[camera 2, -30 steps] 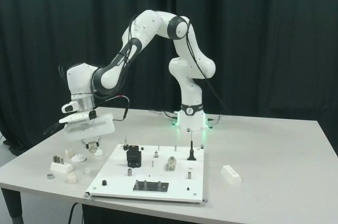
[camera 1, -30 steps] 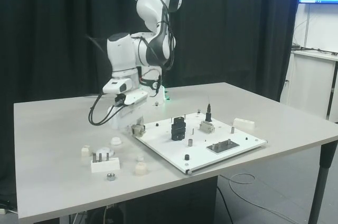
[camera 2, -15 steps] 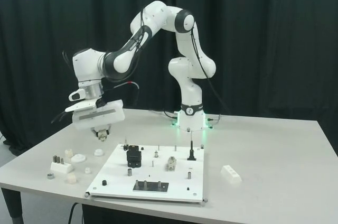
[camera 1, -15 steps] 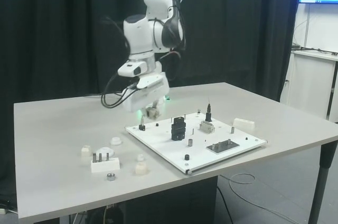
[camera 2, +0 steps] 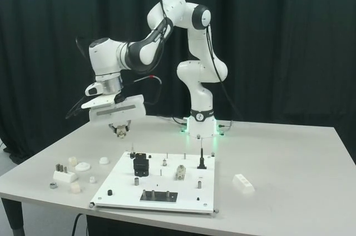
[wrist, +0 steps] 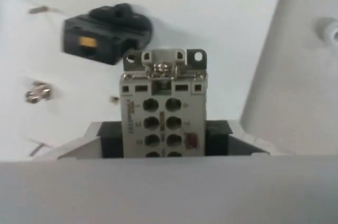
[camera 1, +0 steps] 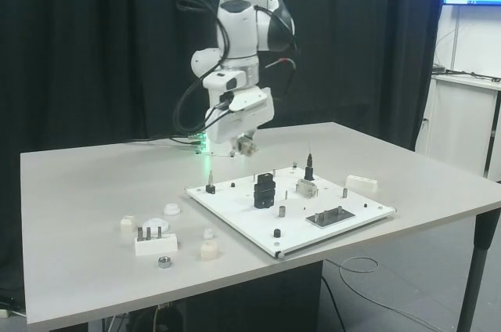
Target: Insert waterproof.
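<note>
A white robot arm [camera 2: 161, 30] reached out from its base at the far side of a grey table [camera 2: 289, 158]. Its gripper [camera 2: 119, 131] hung in the air above the far left corner of a white board [camera 2: 161, 202] that lay flat on the table. The gripper [wrist: 163, 137] was clamped on the waterproof connector [wrist: 162, 109], a pale block with two rows of round sockets and a metal bracket with a screw at its end. The black finger pads [wrist: 217, 138] pressed against both sides of the block, which was clear of the board and touched nothing else. In the first room view the connector [camera 1: 245, 145] showed as a small part under the hand, well above the board [camera 1: 360, 214].

On the board below stood a black block [camera 2: 141, 165], seen in the wrist view [wrist: 105, 34] just past the held connector. Also on the board were a small pale socket part [camera 2: 180, 172], a thin black upright pin [camera 2: 201, 158], several short pegs and a dark plate with studs [camera 2: 158, 196]. To the left of the board, on the bare table, lay a white block with pegs [camera 2: 64, 175], a white disc [camera 2: 82, 166] and some small white pieces. A white rectangular piece [camera 2: 243, 183] lay to the right of the board.
</note>
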